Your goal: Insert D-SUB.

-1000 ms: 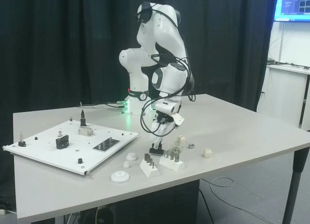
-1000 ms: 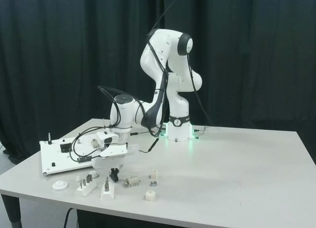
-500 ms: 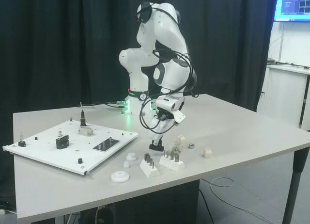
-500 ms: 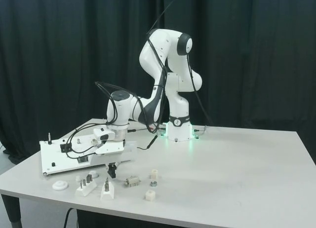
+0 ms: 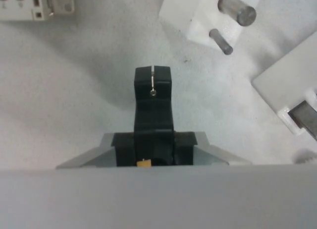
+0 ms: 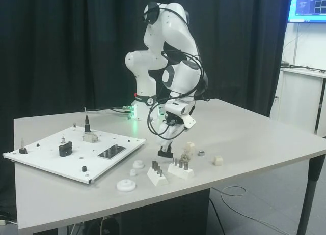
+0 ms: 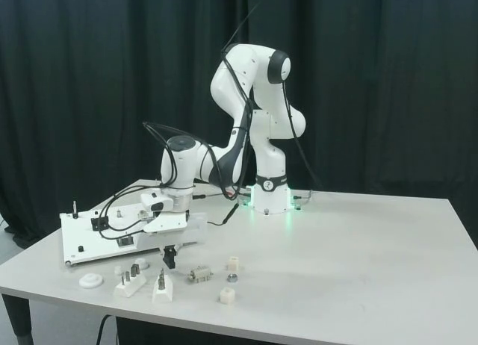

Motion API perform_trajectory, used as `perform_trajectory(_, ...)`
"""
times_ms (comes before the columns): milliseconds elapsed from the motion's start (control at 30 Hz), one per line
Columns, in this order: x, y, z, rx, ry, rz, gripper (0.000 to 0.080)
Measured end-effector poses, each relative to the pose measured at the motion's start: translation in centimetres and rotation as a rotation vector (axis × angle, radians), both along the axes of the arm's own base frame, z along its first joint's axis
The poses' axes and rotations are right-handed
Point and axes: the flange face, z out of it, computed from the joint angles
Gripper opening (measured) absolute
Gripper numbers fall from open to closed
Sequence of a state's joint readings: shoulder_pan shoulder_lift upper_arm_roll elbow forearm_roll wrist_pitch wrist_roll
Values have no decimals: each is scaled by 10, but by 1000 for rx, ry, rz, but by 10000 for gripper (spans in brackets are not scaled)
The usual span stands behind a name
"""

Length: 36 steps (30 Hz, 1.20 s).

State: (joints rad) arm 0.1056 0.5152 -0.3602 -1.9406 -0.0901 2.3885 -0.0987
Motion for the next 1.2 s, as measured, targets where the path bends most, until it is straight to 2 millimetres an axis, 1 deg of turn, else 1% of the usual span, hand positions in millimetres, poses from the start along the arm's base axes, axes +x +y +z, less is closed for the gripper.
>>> perform_trajectory(400, 1, -4, 2, -2, -5, -24, 154)
perform_trajectory(633, 2, -12, 7, -7, -18, -78, 154)
perform_trajectory(900, 9, -31, 25, -25, -39, -151, 154)
perform_trajectory(1200, 14, -65, 50, -48, -67, -264, 154)
